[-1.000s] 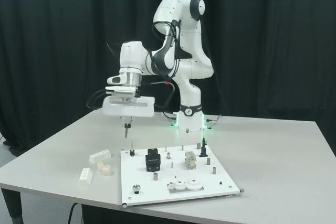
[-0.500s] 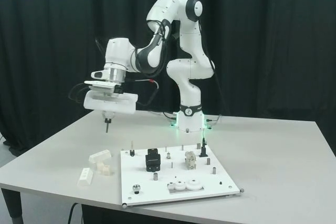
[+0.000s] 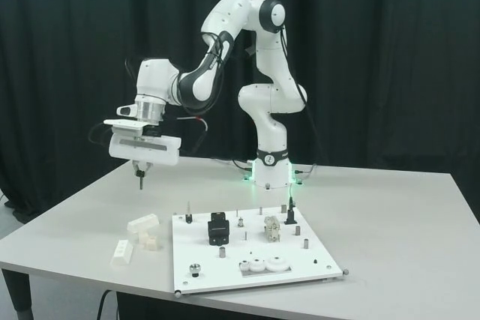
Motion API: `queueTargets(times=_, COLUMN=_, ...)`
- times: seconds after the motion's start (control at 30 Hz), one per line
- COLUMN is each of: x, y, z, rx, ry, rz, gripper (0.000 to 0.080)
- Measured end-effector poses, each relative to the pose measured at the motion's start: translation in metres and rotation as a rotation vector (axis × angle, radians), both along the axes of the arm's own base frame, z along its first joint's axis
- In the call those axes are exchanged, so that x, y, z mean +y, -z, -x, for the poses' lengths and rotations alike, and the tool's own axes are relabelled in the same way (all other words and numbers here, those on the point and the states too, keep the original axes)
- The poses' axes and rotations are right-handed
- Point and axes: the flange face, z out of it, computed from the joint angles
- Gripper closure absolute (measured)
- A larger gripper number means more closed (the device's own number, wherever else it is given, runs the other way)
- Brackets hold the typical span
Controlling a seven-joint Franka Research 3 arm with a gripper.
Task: Place square peg 2.
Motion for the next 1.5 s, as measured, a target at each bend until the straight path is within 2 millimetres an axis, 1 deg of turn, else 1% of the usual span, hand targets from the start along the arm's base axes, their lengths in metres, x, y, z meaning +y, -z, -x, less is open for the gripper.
queueTargets(times=0.47, x=-0.015, y=0.035, z=0.011, rx=0.053, ry=0.238, rz=-0.045, gripper=0.0746)
queueTargets(times=1.03, x=-0.03, y=0.086, z=0.027, rx=0.091, ry=0.522, rz=-0.085, gripper=0.0746)
queueTargets(times=1.27, x=-0.032, y=0.1, z=0.035, rx=0.068, ry=0.599, rz=-0.108, gripper=0.0746)
queueTargets(times=1.5, x=-0.032, y=0.105, z=0.041, rx=0.04, ry=0.651, rz=-0.127, gripper=0.0746)
